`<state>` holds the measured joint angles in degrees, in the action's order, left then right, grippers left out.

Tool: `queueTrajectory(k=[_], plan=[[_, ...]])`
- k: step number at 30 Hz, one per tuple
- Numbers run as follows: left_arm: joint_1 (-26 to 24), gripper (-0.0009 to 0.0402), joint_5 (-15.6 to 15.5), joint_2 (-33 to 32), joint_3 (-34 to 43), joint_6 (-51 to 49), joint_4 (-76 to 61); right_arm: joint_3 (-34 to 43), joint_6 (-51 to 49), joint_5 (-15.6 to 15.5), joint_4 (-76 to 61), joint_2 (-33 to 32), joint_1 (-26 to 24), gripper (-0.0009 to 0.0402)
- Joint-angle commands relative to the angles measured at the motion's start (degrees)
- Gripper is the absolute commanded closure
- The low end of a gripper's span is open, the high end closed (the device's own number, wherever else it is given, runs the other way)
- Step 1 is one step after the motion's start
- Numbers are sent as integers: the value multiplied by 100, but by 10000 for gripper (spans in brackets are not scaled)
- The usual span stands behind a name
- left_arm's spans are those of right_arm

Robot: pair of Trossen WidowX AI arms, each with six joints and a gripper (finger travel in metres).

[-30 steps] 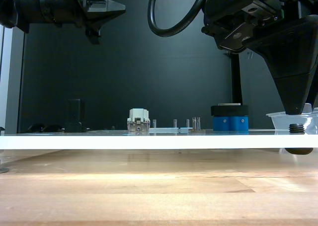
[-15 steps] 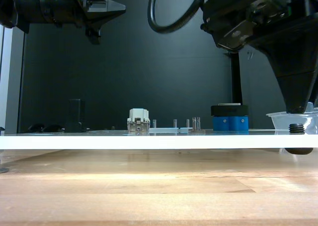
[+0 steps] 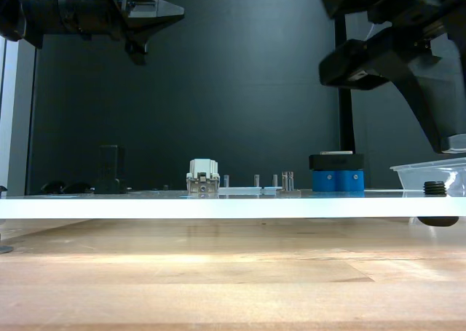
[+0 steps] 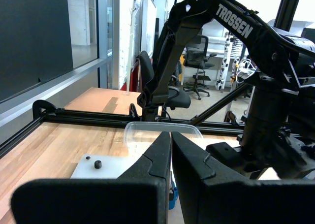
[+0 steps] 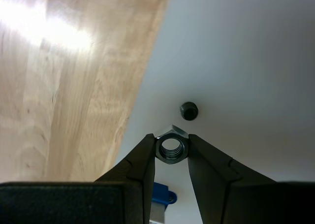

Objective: Pick the M12 nut and place it on its threads and fasten

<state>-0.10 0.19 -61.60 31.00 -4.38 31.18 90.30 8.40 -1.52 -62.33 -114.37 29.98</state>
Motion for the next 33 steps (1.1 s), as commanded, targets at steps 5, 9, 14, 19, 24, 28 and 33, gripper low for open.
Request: queueTrajectory(k=[5, 9, 14, 19, 24, 28, 33], plan=[[2, 393, 0, 0, 0, 2, 0, 4, 13, 0, -120, 192, 0, 375], [0, 393, 0, 0, 0, 2, 0, 4, 26, 2, -348, 400, 2, 375], [2, 393, 0, 0, 0, 0, 0, 4, -33, 24, -452, 501, 2, 375], [0, 393, 0, 0, 0, 0, 0, 4, -26, 28, -435, 501, 0, 375], [2, 393, 0, 0, 0, 2, 0, 17, 28, 42, -260, 345, -11, 375], [2, 393, 0, 0, 0, 0, 0, 17, 4, 55, -46, 181, -15, 375], [2, 393, 2, 0, 0, 2, 0, 15, -31, 247, 116, 44, -37, 375]])
